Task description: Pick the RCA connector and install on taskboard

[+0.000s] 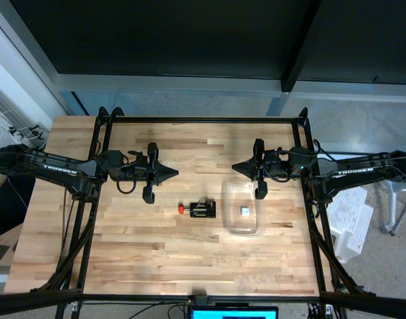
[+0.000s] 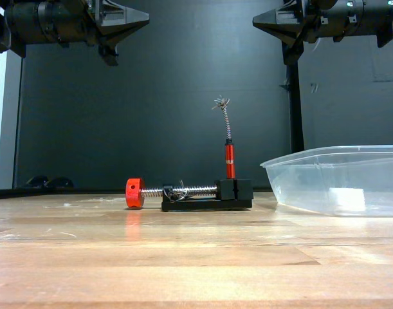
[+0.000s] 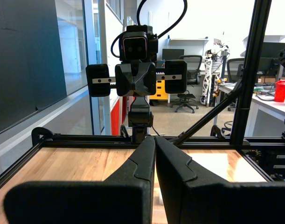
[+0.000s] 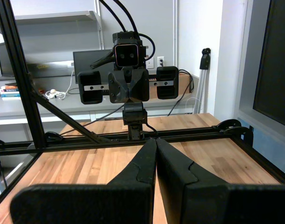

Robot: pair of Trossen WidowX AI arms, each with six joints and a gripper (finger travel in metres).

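Note:
The red RCA connector (image 2: pixel 229 159) stands upright on the black vise (image 2: pixel 209 196), its braided cable (image 2: pixel 226 125) rising free above it with nothing holding it. From above, the vise (image 1: pixel 203 210) with its red knob (image 1: pixel 181 209) lies mid-table. Only the white block (image 2: pixel 346 199) sits in the clear tray (image 2: pixel 299 174), with no cable coming off it. My left gripper (image 1: pixel 176 173) hangs shut and empty high over the table's left half. My right gripper (image 1: pixel 234 166) hangs shut and empty high behind the tray. Both wrist views show fingertips touching: left gripper (image 3: pixel 155 138), right gripper (image 4: pixel 156 140).
The tray (image 1: pixel 226 199) lies just right of the vise, with the white block (image 1: pixel 244 211) inside. A black frame rail (image 1: pixel 203 120) runs along the table's far edge and down both sides. Bare wood surrounds the vise.

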